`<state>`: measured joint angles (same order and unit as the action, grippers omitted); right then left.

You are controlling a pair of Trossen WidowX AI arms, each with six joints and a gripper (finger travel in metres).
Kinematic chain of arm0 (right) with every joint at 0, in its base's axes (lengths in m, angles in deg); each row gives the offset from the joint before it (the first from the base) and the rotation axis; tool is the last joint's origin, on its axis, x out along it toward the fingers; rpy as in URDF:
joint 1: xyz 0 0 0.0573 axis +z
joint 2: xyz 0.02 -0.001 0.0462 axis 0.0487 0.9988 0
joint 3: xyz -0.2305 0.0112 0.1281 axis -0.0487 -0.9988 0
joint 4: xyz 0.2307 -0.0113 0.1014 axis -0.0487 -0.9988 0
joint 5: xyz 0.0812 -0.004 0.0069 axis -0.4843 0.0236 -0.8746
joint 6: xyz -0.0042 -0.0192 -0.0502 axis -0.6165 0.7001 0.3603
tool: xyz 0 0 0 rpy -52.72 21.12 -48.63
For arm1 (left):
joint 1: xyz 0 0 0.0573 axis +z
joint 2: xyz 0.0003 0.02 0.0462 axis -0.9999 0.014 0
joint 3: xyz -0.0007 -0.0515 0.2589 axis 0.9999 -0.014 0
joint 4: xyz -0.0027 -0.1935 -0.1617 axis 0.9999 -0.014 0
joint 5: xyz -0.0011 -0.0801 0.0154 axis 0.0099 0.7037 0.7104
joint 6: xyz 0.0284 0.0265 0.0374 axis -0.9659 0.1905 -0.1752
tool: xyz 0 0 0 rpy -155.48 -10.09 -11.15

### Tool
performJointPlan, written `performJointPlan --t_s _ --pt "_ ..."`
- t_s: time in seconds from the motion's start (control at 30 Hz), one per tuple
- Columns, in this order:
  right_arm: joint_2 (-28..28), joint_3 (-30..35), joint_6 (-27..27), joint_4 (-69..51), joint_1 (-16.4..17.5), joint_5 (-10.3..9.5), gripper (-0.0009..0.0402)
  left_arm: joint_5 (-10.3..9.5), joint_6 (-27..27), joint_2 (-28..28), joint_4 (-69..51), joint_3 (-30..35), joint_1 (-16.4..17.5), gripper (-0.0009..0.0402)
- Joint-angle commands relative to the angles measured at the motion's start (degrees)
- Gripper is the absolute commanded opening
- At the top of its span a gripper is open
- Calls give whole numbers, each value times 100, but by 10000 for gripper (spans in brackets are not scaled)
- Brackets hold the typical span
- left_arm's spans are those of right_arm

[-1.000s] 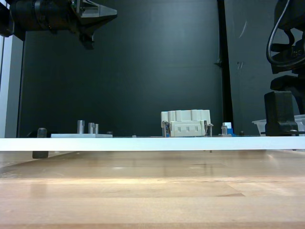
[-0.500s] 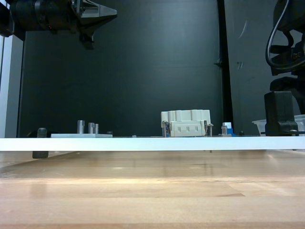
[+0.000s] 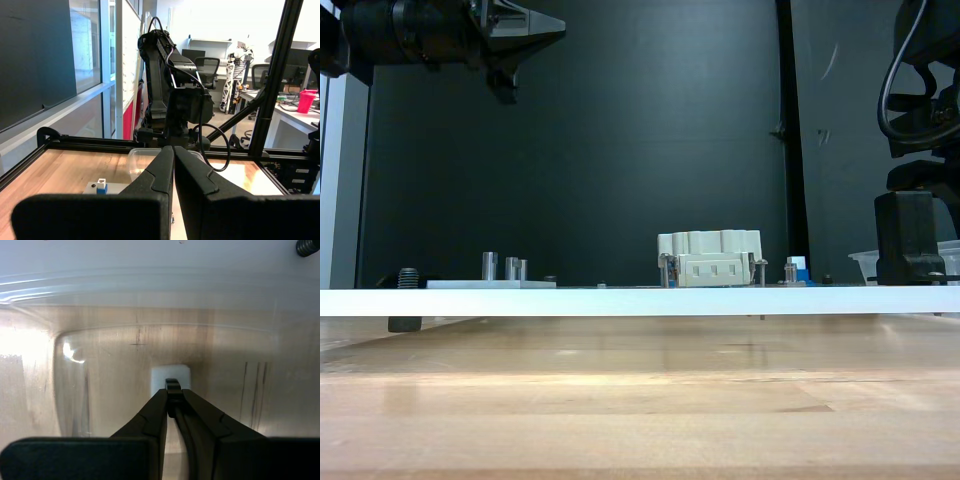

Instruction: Pick the USB connector and install on taskboard

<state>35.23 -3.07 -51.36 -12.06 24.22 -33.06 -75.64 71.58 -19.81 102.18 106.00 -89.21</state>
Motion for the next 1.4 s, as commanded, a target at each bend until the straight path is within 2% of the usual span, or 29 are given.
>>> performJointPlan --t_s 0.03,0.1,0.4,0.8,0.87,1.4 --pt "-7 0 -9 2 2 4 9 0 -2 2 2 2 0 0" --pt "-7 0 -9 2 2 4 -2 0 -2 2 2 0 0 0" --pt "-153 0 -28 -24 4 11 0 0 -2 2 2 0 0 0" --pt "-533 -179 -269 83 35 120 0 2 -2 2 2 0 2 0" --pt "-586 -195 -308 85 50 203 0 2 -2 2 2 0 0 0" --pt "-935 -367 -455 251 164 205 0 2 -2 2 2 2 0 0"
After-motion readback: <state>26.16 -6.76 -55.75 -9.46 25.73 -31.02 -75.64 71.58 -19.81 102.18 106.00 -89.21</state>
